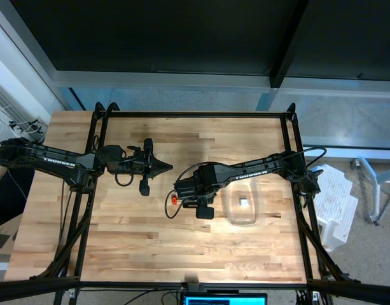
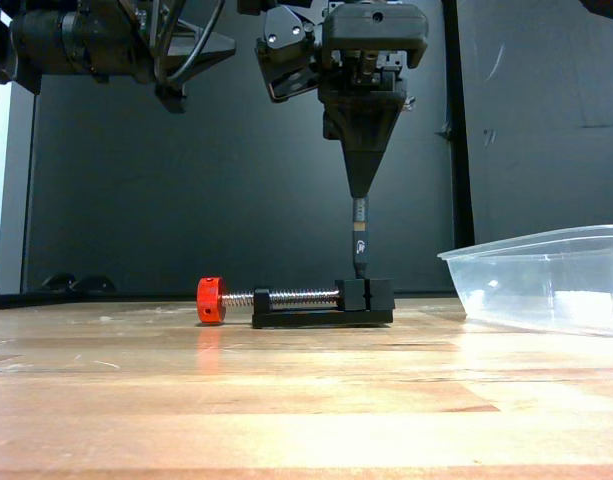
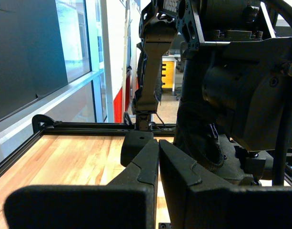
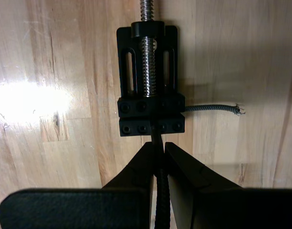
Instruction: Pick the USB-C connector and install on taskboard
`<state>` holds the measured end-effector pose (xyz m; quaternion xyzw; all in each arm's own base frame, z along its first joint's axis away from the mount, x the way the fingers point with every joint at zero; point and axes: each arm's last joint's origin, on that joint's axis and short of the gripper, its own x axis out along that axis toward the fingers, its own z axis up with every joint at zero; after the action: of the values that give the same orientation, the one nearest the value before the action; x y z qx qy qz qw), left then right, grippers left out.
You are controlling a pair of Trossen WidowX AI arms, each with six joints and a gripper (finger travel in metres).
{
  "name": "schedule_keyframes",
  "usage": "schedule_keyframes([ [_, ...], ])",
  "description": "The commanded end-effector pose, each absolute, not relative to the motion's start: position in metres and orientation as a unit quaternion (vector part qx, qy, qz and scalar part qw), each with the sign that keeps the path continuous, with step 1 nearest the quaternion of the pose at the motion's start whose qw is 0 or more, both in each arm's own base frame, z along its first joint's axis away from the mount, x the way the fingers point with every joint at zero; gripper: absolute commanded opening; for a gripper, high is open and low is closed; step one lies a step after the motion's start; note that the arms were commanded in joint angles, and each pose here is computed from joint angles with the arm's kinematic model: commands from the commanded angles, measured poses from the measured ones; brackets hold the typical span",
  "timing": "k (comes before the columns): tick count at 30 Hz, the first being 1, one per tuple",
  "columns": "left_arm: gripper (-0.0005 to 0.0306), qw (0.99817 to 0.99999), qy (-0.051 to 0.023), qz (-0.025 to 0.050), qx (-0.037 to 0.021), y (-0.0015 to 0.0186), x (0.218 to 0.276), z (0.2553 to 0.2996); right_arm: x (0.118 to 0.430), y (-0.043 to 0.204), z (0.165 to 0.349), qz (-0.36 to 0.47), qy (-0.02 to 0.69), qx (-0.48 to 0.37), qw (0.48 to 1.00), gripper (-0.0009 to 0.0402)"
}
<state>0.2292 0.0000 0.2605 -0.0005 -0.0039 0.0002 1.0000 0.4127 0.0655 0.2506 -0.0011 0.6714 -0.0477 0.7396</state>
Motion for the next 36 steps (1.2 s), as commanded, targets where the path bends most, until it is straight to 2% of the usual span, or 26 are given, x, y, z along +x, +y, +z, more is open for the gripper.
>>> schedule_keyframes([
  [1, 0.0, 0.99999, -0.0041, 0.0004, -0.0003, 0.0001, 0.2292, 0.2605, 0.412, 0.065, 0.251, -0.048, 0.673, -0.001, 0.738, 0.0],
  [12, 0.0, 0.99999, -0.0041, 0.0002, -0.0003, 0.0, 0.2292, 0.2605, 0.412, 0.065, 0.249, -0.048, 0.673, -0.002, 0.738, 0.0],
  [29, 0.0, 0.99999, -0.0041, 0.0002, -0.0003, 0.0, 0.2292, 0.2605, 0.414, 0.063, 0.233, -0.046, 0.67, -0.003, 0.741, 0.0],
  [36, 0.0, 0.99999, -0.0041, 0.0002, -0.0003, 0.0, 0.2292, 0.2605, 0.414, 0.063, 0.234, -0.046, 0.669, -0.002, 0.742, 0.0],
])
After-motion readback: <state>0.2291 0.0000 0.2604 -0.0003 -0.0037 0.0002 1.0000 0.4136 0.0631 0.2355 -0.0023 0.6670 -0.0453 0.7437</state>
